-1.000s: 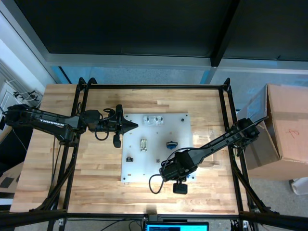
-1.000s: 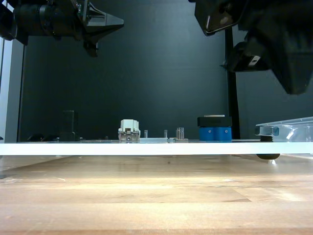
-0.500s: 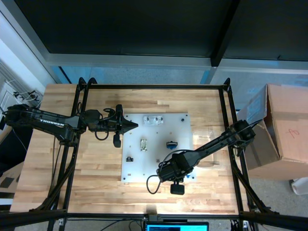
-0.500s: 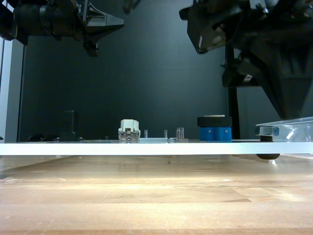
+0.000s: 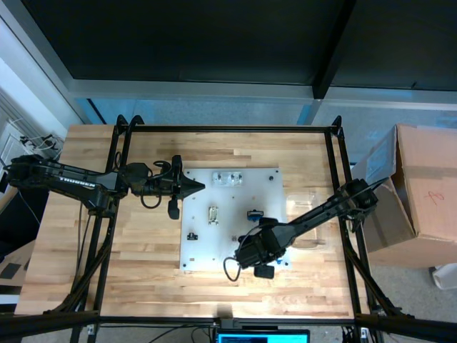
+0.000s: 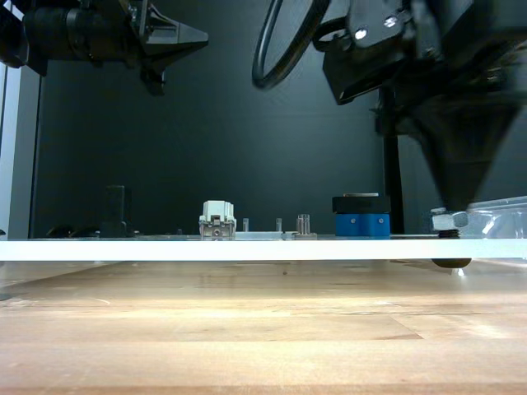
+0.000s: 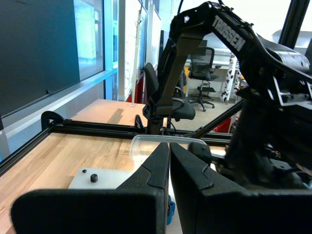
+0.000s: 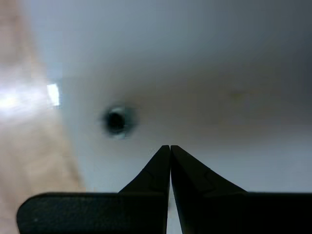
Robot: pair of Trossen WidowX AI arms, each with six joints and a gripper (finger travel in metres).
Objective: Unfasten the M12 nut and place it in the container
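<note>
Right end effector (image 6: 450, 204) points straight down, its fingers (image 8: 151, 178) pressed together with nothing between them. Right beneath the tip sits the silver nut (image 6: 449, 220), on its stud (image 6: 449, 234), black ribs showing under it, and the tip looks to touch the nut's top. The clear container (image 6: 502, 220) lies just beside that tip. Left end effector (image 6: 204, 34) hangs high and well apart, fingers together, empty, with the white board (image 6: 247, 248) far below it
</note>
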